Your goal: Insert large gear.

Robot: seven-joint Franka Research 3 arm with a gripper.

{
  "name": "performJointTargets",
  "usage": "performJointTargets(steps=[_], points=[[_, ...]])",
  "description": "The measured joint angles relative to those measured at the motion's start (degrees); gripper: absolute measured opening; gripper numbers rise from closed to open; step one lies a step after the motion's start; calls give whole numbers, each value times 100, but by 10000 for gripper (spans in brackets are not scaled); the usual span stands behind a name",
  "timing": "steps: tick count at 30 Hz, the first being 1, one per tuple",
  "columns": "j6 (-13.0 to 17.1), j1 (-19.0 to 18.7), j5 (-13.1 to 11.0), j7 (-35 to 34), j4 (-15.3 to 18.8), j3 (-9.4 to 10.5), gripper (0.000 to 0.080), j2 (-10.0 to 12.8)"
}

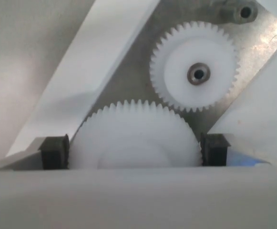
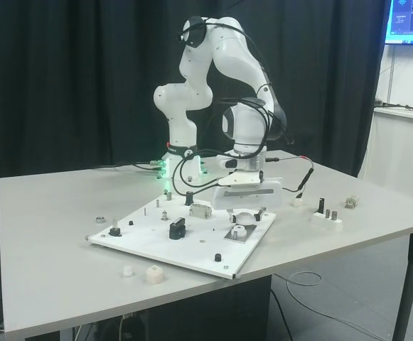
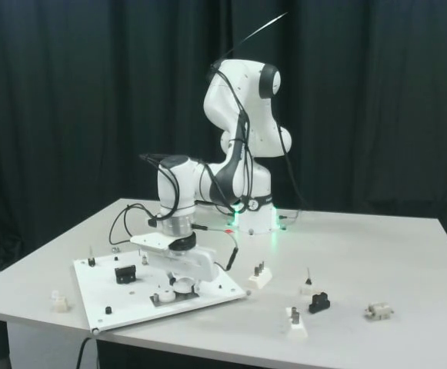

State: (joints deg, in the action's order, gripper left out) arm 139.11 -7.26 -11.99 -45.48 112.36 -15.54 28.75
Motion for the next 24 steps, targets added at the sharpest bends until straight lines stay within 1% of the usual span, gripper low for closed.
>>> performJointTargets(steps=[12,21,24], points=[[2,-2,0,1,2,4,597,-4],[66,-2,2,62,6,-3,597,2],[130,-1,2,63,6,-8,597,10]])
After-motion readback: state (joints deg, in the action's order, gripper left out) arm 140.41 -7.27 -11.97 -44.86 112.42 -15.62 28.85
